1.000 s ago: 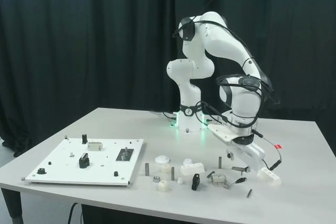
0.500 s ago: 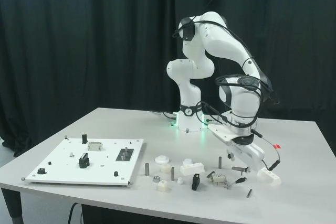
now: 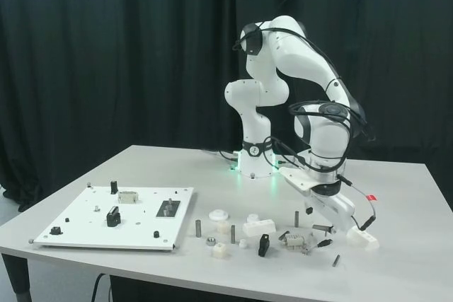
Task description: Place Ethernet.
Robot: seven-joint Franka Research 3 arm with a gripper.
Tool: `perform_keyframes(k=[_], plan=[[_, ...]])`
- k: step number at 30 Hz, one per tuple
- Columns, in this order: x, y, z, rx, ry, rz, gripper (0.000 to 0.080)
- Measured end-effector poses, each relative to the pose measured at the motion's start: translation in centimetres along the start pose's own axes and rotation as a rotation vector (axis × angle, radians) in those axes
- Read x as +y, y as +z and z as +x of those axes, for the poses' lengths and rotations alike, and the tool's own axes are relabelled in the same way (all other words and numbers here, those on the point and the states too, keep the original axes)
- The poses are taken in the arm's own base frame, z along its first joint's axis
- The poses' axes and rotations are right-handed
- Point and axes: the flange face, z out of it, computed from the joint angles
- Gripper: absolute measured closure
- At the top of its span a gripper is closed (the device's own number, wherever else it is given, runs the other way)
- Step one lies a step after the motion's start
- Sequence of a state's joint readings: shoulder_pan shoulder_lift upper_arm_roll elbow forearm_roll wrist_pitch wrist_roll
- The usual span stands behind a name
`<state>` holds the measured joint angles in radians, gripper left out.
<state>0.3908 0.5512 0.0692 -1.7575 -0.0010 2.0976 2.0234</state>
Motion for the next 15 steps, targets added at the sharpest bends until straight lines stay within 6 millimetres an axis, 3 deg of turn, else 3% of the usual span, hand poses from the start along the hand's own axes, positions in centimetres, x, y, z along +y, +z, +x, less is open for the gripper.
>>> perform_keyframes(k=[15], plan=[[-0.4, -0.13, 0.48, -0.003, 0.01, 0.015, 0.0003]])
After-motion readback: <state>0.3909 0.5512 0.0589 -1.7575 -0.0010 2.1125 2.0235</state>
